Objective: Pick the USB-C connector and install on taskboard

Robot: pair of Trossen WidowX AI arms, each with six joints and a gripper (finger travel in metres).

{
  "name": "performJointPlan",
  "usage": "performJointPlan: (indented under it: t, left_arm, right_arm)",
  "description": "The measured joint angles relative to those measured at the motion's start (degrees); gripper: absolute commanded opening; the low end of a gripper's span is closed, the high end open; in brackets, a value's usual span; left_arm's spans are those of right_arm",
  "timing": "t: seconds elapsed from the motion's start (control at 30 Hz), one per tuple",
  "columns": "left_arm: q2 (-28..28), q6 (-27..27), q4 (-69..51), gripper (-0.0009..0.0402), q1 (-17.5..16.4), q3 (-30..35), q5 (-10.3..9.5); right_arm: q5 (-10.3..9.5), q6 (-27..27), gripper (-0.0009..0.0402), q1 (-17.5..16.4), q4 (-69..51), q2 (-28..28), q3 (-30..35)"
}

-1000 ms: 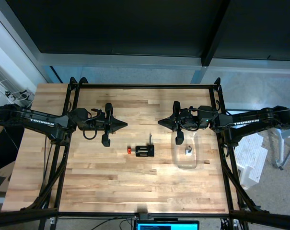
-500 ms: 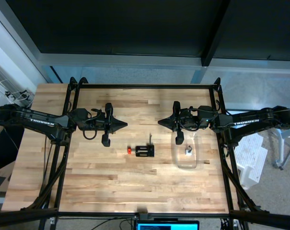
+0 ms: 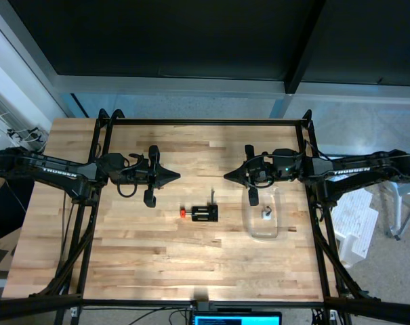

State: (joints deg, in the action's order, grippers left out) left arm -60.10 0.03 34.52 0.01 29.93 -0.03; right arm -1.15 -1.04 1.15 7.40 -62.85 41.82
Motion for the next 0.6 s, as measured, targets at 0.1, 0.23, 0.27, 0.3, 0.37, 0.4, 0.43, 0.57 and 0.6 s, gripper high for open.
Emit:
performJointPlan:
  t: [0.1, 0.23, 0.27, 0.3, 0.37, 0.4, 0.43, 0.57, 0.6]
  left_arm:
    - [0.00, 0.02, -0.02, 0.0000, 0.00, 0.02, -0.02]
    - [0.00, 0.00, 0.00, 0.0000, 0.00, 0.00, 0.00]
    - [0.00, 0.00, 0.00, 0.0000, 0.00, 0.02, -0.02]
    - [0.00, 0.00, 0.00, 0.0000, 0.00, 0.00, -0.02]
    - [0.00, 0.00, 0.00, 0.0000, 0.00, 0.00, -0.02]
    - [0.00, 0.02, 0.00, 0.0000, 0.00, 0.02, 0.00]
    - [0.00, 0.02, 0.00, 0.0000, 0.00, 0.00, -0.02]
    - [0.00, 0.00, 0.00, 0.0000, 0.00, 0.00, 0.00]
    - [0.00, 0.00, 0.00, 0.0000, 0.00, 0.02, 0.00]
  right_arm:
    - [-0.17, 0.11, 0.0000, -0.13, -7.37, 0.02, 2.71]
    - [-0.42, 0.09, 0.0000, -0.59, -18.84, 0.13, 7.28]
    - [-0.42, 0.09, 0.0000, -0.85, -21.75, 0.13, 8.37]
    - [-0.42, 0.09, 0.0000, -1.07, -24.48, 0.13, 9.35]
    - [-0.44, 0.11, 0.0000, -1.53, -29.57, 0.13, 11.17]
    - [-0.46, 0.13, 0.0000, -1.77, -32.09, 0.13, 11.96]
    - [-0.44, 0.15, 0.0000, -1.99, -34.99, 0.13, 12.76]
    - [-0.46, -0.66, 0.0000, -2.45, -44.70, 0.13, 14.93]
    - [-0.44, -1.18, 0.0000, -2.51, -47.08, 0.13, 15.43]
